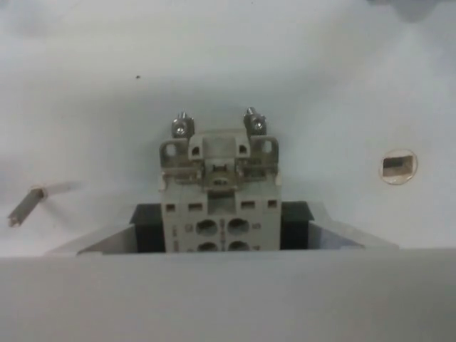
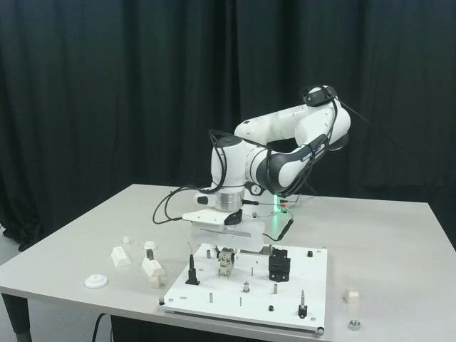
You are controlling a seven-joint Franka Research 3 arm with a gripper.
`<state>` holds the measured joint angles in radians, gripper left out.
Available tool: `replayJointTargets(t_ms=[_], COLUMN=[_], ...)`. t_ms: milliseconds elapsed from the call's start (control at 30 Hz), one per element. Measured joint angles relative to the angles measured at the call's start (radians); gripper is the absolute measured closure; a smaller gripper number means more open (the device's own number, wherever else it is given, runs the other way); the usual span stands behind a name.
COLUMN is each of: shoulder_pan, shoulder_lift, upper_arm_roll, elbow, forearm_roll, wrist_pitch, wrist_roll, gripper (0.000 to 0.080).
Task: Insert waterproof.
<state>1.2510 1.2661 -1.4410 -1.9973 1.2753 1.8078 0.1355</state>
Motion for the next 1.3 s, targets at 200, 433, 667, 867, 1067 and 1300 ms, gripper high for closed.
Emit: replayJointTargets(t_ms=[200, 433, 667, 867, 1067, 1300], shoulder_pan=[-0.017, -0.037, -0.045, -0.044, -0.041, -0.038], shoulder_lift=[0.000, 0.000, 0.000, 0.000, 0.000, 0.000], upper_arm_roll=[0.001, 0.005, 0.006, 0.005, 0.003, 0.002], elbow=[0.019, 0.039, 0.045, 0.045, 0.045, 0.045], forearm_roll=[-0.004, -0.004, -0.006, -0.016, -0.031, -0.032], wrist_pitch=[-0.020, -0.025, -0.027, -0.037, -0.053, -0.061], wrist_roll=[-0.016, -0.075, -0.108, -0.113, -0.116, -0.114], gripper=[0.0485, 0.0485, 0.0485, 0.0485, 0.0485, 0.0485])
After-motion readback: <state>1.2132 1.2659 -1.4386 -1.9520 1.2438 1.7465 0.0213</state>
